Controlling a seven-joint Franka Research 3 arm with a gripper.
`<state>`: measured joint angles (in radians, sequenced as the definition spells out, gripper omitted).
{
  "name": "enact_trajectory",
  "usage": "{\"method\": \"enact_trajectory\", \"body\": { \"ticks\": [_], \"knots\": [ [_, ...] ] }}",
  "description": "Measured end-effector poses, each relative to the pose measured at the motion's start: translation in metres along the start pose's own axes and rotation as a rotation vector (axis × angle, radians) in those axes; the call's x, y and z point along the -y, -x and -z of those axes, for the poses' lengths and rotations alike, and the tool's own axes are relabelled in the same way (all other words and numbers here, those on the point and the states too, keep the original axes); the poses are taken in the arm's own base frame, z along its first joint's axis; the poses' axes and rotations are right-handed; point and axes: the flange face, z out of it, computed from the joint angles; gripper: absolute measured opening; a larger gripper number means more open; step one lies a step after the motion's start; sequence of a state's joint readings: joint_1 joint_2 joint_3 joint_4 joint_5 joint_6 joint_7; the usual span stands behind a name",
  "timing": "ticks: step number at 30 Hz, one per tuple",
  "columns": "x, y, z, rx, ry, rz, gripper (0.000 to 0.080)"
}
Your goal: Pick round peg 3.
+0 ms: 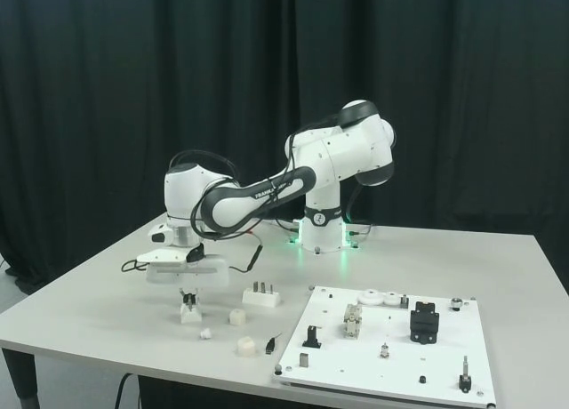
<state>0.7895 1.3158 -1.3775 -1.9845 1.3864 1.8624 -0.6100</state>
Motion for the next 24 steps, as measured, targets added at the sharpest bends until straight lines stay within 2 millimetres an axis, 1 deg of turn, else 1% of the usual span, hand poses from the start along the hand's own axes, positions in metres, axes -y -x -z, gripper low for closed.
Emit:
{"method": "enact_trajectory", "body": {
  "ticks": [7,19,24],
  "knots": [
    [0.000,0.000,0.011,0.009,-0.014,-0.032,0.0110],
    [0.006,-0.002,0.044,0.030,-0.029,-0.051,0.0109],
    [0.009,-0.003,0.054,0.028,-0.021,-0.055,0.0109]
  ]
}}
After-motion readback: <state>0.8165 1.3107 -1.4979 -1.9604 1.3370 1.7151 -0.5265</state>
